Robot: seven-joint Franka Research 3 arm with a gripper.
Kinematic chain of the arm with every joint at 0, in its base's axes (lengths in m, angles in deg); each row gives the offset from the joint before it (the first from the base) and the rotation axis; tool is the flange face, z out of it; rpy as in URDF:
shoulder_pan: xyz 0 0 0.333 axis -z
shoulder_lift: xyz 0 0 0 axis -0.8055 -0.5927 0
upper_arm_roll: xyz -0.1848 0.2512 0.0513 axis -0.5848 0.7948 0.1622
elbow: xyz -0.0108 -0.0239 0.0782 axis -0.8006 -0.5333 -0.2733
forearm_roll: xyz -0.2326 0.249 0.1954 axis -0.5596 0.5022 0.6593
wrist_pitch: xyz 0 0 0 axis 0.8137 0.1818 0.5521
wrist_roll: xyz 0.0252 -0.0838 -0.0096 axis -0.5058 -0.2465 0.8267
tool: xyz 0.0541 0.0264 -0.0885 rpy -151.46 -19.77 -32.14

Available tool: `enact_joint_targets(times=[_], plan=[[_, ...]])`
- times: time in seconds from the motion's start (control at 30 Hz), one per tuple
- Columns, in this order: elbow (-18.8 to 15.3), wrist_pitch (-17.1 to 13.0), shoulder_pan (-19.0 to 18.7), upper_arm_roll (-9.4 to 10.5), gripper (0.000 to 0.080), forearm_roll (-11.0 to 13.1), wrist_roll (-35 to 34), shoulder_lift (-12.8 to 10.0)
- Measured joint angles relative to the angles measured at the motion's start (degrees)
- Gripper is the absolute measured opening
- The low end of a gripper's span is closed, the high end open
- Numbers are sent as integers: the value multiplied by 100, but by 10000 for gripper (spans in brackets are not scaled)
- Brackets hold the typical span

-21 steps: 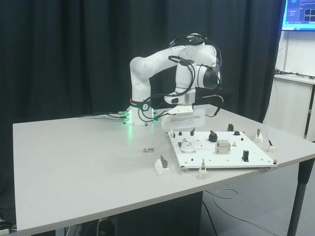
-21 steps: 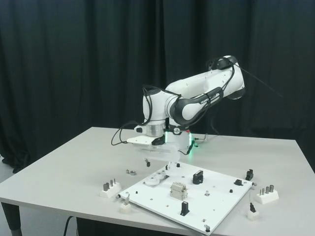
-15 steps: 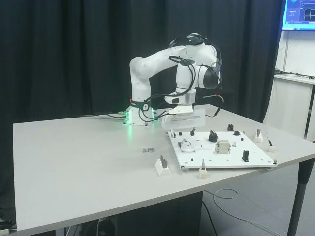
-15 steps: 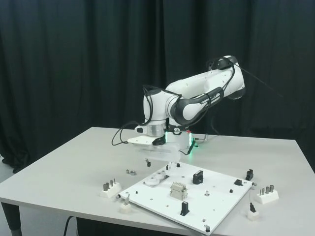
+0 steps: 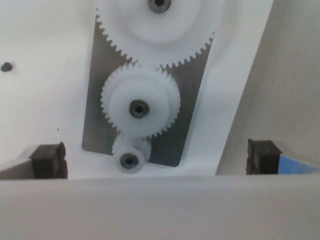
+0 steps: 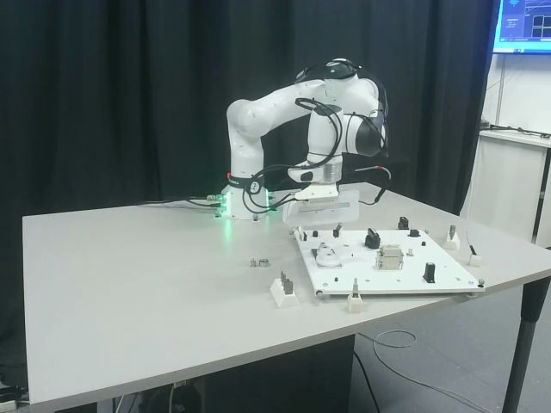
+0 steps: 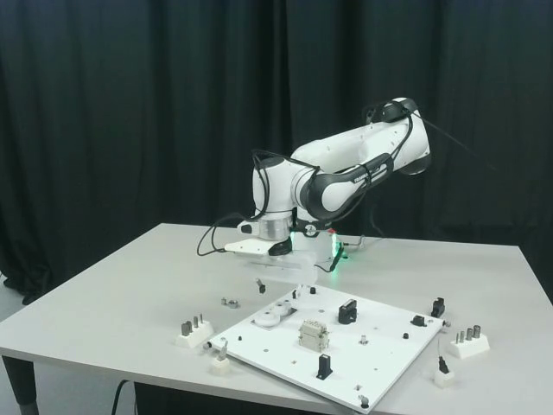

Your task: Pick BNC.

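Gripper [image 5: 155, 159] is spread wide with nothing between the black fingertips [image 5: 47, 160]. It hangs just above the white board [image 6: 392, 274] and touches nothing. In the wrist view we see three white gears meshed in a row under it: a large gear [image 5: 159, 30], a middle gear [image 5: 140, 107] and a small gear [image 5: 130, 159], all on a grey metal plate [image 5: 192, 80] set into the board. One fingertip sits past the board's edge, over the grey desk [image 6: 129, 275]. From the room views the gripper [image 7: 285, 289] is over the board's corner nearest the arm's base, where the gears lie. The board lies flat near the desk's front edge and carries a grey connector block [image 7: 314, 335], a black part [image 7: 347, 310] and several small posts. We cannot tell for sure which of these small parts is the BNC; none is in the gripper. Small white holders [image 6: 284, 292] stand on the desk just off the board's edges. A green light [image 6: 222, 206] glows at the arm's base.
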Motion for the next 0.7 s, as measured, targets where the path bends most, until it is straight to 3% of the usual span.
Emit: enact_joint_targets(times=[0.47, 0.7], plan=[[0, -33, -1, -26, 800, 0, 39, 0], [-18, -131, 1, -76, 800, -17, 570, 0]])
